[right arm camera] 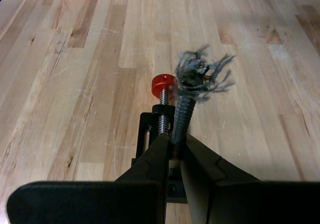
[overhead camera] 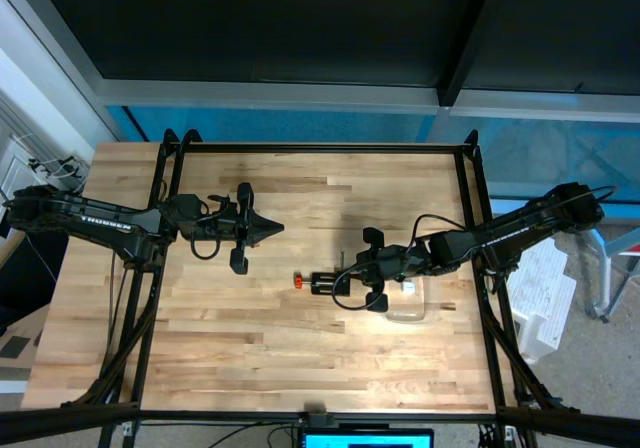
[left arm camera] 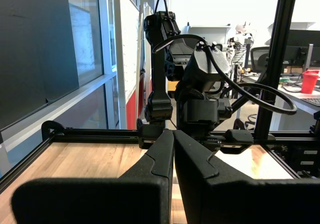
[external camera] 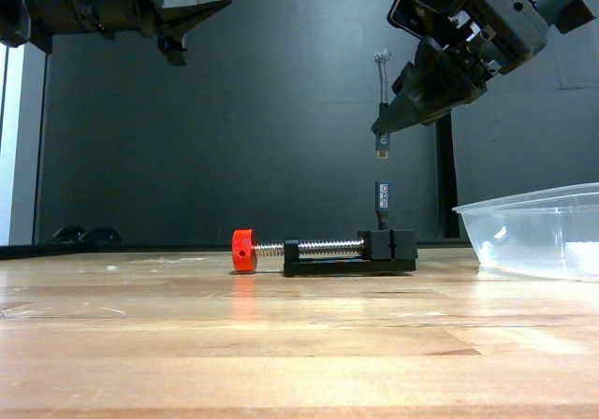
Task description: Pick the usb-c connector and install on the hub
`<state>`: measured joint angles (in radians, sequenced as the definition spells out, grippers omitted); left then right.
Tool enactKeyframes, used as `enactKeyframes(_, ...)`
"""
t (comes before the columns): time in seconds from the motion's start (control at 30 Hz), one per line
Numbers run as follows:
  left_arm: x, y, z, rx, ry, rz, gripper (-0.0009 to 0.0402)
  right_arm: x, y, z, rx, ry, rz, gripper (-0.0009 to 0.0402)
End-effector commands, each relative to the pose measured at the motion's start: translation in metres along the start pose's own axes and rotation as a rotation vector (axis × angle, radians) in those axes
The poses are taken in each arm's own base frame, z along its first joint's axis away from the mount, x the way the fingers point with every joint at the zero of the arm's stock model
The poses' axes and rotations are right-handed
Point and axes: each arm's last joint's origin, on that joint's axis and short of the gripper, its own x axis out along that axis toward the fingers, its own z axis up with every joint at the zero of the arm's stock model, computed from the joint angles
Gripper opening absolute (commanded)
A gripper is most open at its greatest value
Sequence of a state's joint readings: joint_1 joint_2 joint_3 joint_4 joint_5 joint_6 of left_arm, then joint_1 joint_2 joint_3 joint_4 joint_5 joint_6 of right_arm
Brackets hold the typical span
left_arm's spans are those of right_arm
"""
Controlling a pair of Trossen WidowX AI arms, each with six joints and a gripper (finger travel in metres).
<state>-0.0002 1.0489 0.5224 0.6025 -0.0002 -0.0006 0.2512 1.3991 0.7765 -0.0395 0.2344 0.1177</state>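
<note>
Usb-c connector (external camera: 382, 142) is off the bench (external camera: 281, 344) and held, so the pick looks done. The install on the hub (external camera: 348, 253) is what is left, since a clear gap shows between the two. Nearest the bench's front edge, a clear dish (external camera: 538, 235) sits just beside the hub, on the side away from its orange-red knob (external camera: 243, 250). The hub lies flat, its dark stem (external camera: 382, 202) standing upright at the dish end. Straight above that stem hangs the usb-c connector, tip down, on a short braided cable (right arm camera: 180, 116) with a frayed end. The right gripper (external camera: 387, 122) hovers above the hub, jaws closed narrowly on the cable so that the plug pokes out below them. Farther back, and well off to the hub's knob side, the left gripper (overhead camera: 272, 229) hangs high above the bench, jaws pressed together with nothing between them.
</note>
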Motion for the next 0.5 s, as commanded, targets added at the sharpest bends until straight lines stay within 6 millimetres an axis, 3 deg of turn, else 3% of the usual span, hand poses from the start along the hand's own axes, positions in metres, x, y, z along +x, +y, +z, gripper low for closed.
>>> enactKeyframes(0.03, 0.0001, 0.0001, 0.0001, 0.000, 0.000, 0.000, 0.0000, 0.0028, 0.0012, -0.0024, -0.004, 0.007, 0.000, 0.0000)
enactKeyframes(0.5, 0.0001, 0.0001, 0.0001, 0.000, 0.000, 0.000, 0.0000, 0.0092, 0.0036, -0.0092, -0.005, 0.000, 0.004, 0.0000)
